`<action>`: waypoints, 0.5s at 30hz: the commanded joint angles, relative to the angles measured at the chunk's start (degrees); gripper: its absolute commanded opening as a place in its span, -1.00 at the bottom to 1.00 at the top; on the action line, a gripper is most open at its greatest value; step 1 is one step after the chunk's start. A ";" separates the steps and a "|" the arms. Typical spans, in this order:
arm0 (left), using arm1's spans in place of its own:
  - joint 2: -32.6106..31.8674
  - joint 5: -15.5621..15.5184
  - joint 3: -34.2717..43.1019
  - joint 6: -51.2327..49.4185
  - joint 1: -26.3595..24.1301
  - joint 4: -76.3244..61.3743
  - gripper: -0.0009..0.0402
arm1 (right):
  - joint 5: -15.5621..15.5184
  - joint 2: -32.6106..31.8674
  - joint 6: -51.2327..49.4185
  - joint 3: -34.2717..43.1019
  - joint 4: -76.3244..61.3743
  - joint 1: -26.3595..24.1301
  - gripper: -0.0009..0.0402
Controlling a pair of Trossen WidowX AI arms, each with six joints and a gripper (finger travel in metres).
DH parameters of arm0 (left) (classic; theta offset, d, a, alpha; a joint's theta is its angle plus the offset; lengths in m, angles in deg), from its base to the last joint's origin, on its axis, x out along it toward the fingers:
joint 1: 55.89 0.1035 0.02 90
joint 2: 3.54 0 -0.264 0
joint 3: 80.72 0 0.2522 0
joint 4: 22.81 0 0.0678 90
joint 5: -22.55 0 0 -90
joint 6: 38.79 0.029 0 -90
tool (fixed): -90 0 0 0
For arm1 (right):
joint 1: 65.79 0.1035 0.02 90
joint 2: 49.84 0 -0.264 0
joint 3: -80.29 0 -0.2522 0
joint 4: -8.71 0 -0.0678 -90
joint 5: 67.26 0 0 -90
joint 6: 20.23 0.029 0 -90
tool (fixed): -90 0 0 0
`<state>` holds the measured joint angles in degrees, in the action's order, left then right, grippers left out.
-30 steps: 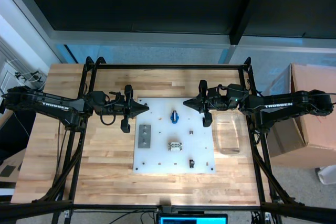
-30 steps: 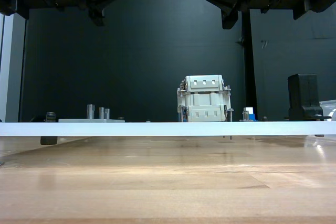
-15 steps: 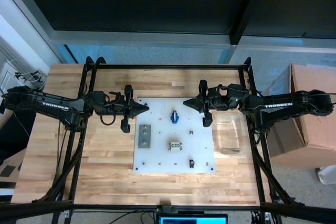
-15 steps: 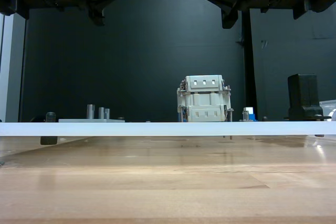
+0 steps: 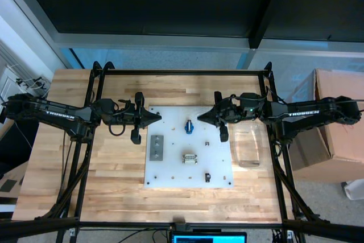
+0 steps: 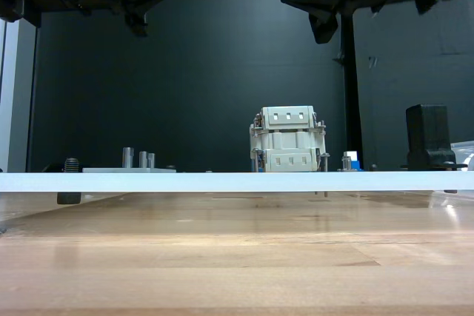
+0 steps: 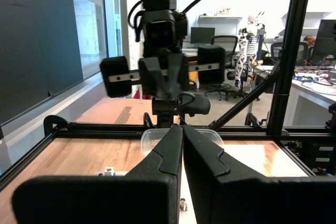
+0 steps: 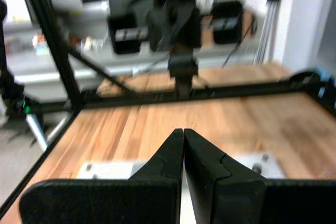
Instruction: Remove the HAN10E connector from the taskboard and place in the container
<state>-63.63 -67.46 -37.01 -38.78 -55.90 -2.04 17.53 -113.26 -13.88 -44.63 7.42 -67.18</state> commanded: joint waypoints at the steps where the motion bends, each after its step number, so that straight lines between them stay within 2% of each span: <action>1: 0.00 0.00 0.00 0.00 0.02 0.00 -0.96 | 3.85 -0.15 0.07 4.15 -10.93 2.60 -0.96; 5: 0.00 0.00 0.00 0.00 0.00 0.00 -0.96 | 5.75 -2.05 0.96 10.05 -24.57 4.57 -0.96; 15: -0.02 0.00 0.00 0.00 0.00 0.00 -0.96 | 5.68 -13.33 1.70 28.00 -52.48 8.17 -0.96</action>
<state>-63.66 -67.46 -37.03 -38.78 -55.90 -2.04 23.17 -125.02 -12.53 -19.02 -41.91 -59.36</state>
